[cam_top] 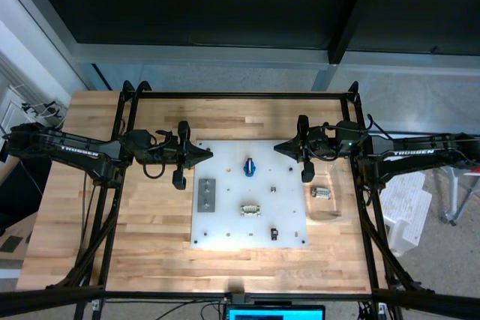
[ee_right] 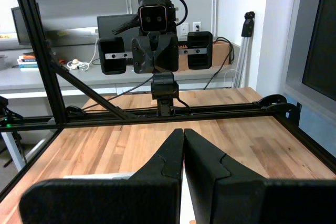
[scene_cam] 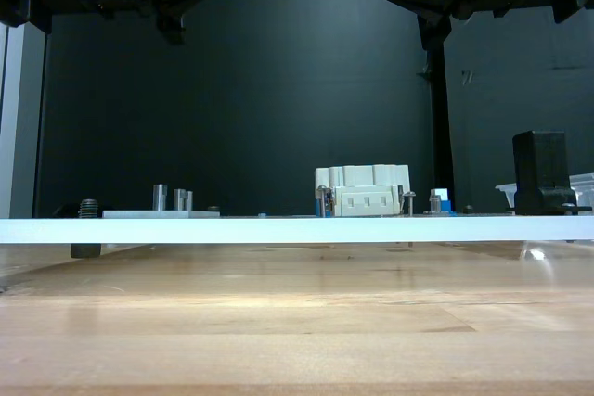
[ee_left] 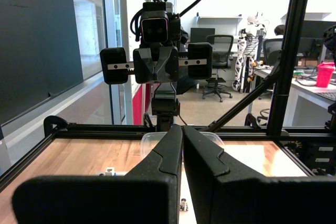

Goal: Pick the HAN10E connector and install on the hub

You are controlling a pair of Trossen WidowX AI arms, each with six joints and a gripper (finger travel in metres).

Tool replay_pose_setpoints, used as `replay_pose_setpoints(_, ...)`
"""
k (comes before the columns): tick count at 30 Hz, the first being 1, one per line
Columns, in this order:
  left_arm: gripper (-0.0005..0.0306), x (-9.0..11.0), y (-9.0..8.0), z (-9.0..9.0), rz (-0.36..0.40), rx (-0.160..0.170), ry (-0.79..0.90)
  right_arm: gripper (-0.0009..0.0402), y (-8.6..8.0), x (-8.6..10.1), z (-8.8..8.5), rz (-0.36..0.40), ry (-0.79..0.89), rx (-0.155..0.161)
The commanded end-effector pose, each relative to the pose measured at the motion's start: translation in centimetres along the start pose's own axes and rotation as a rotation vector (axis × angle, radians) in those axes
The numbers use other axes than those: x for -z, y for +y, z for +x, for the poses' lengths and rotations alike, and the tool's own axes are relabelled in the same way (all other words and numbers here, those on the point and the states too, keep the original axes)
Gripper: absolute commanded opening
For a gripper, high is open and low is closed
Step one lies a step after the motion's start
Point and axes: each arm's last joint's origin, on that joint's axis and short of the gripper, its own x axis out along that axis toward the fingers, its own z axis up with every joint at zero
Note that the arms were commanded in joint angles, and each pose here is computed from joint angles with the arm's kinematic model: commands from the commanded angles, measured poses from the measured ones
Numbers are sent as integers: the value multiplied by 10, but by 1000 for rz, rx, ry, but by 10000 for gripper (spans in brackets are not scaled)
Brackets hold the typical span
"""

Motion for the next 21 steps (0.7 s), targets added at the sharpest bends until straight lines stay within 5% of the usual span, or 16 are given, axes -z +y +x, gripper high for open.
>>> replay_pose_setpoints(1,0,0,0,0,0,0,0,0,0,0,0,0,0,0)
replay_pose_setpoints(15,0,0,0,0,0,0,0,0,0,0,0,10,0,-1)
replay_pose_setpoints(21,0,0,0,0,0,0,0,0,1,6,-2,60,156,-5)
